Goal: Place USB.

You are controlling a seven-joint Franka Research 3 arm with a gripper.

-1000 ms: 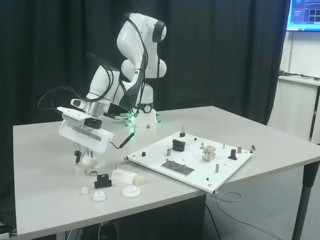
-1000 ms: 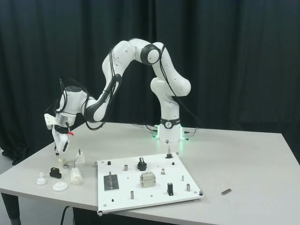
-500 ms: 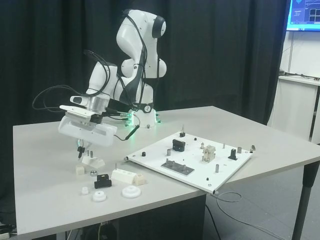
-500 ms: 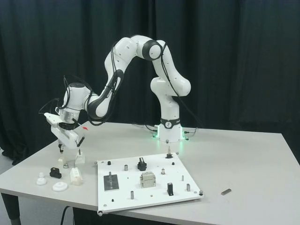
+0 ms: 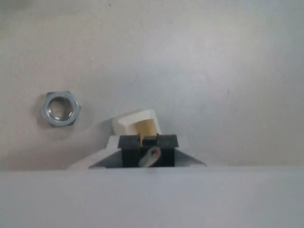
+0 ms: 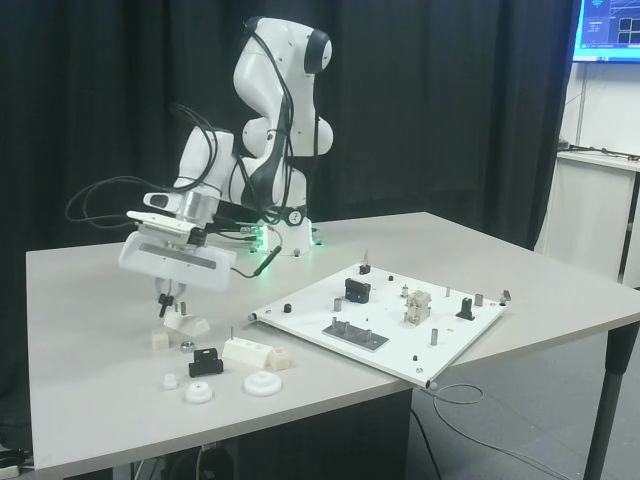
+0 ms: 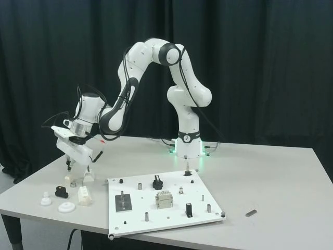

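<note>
At the left of the grey table (image 6: 90, 300), loose white parts and a nut (image 5: 61, 109). Just above a white block (image 6: 186, 323) hangs the gripper (image 6: 168, 303), tilted, clear of the table. Cannot tell its grip, nor pick out the USB for certain. Further right, well apart, lies the white board (image 6: 400, 345).

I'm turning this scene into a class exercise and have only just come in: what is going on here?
A white Franka arm is working over a cluster of small loose parts on the grey table, beside a white assembly board. Its gripper hangs just above the parts. The wrist view shows a small black piece between the jaws, above a small white block, with a metal nut lying nearby. Nothing has reached the board yet.
</note>
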